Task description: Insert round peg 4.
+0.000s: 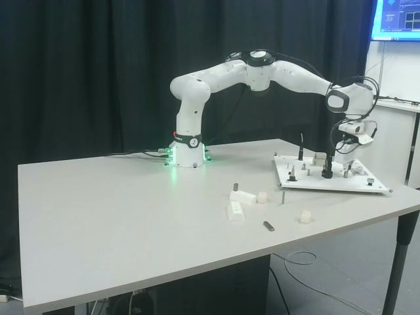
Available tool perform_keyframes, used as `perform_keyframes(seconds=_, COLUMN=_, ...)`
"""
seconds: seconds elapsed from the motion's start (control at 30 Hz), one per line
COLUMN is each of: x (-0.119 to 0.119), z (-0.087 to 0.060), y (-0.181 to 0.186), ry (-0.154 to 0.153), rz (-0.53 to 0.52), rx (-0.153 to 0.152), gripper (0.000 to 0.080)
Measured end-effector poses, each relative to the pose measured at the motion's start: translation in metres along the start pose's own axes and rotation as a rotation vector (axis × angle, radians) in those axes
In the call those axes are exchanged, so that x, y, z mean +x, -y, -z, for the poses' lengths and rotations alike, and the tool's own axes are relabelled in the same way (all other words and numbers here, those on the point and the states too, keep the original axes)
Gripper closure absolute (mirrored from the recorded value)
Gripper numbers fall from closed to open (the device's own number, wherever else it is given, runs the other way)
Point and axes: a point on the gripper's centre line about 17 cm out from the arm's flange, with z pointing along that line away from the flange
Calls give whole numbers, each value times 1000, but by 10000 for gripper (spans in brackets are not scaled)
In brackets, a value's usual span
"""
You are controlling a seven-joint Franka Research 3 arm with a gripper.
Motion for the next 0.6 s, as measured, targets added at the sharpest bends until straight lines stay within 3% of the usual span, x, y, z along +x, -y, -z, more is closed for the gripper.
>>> perform_keyframes(seconds=0.4, x=0, z=1, y=1, ry=-1, rz=-2, rx=4, gripper=658)
perform_keyframes(seconds=0.6, x=-2, z=1, y=13, ry=-4, rz=1, rx=30, gripper=658)
